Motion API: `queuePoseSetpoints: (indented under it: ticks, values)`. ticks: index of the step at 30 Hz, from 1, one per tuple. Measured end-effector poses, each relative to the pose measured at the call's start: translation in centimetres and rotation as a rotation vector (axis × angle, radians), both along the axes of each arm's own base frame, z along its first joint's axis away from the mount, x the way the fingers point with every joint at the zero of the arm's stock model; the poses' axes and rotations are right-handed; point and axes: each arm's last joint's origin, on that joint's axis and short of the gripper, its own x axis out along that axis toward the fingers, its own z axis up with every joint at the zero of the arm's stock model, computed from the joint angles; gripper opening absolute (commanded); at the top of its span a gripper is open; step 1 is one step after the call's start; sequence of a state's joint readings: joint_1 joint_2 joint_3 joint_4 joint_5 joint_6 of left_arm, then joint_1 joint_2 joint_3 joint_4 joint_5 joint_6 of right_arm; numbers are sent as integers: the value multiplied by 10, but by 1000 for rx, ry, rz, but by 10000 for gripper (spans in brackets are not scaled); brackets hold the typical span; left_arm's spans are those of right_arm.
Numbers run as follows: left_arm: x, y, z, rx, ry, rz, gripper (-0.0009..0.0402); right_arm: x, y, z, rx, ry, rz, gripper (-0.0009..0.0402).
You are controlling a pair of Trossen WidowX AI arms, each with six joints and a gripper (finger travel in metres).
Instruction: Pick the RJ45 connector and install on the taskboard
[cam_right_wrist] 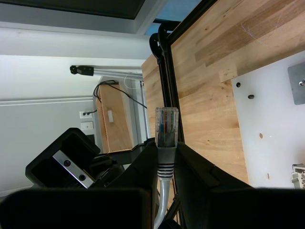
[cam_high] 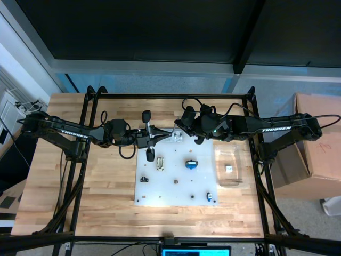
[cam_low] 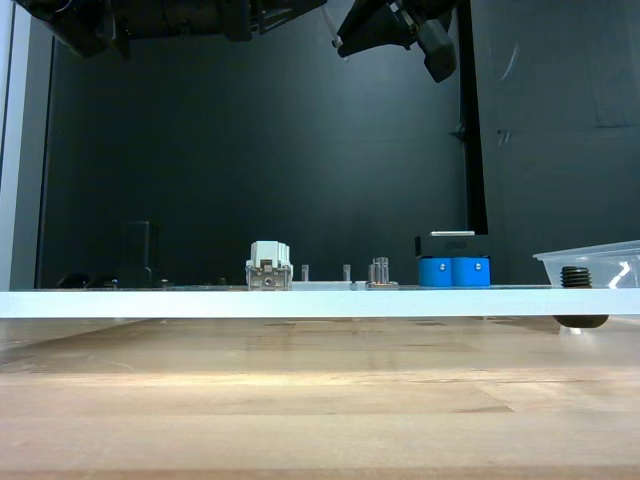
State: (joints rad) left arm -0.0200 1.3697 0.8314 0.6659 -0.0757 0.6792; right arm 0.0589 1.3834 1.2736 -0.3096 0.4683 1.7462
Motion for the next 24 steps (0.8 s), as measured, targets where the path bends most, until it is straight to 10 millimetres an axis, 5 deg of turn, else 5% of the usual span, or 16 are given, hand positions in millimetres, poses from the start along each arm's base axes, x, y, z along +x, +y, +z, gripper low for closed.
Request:
queuePoseSetpoints:
  ticks: [9, 24]
  values:
    - [0, 0, 0, 0, 3, -2, -1, 0, 0, 0, -22, 9, 9, 26]
    - [0, -1, -1, -36, 4, -11, 1, -2, 1, -1, -71, 48, 24, 269]
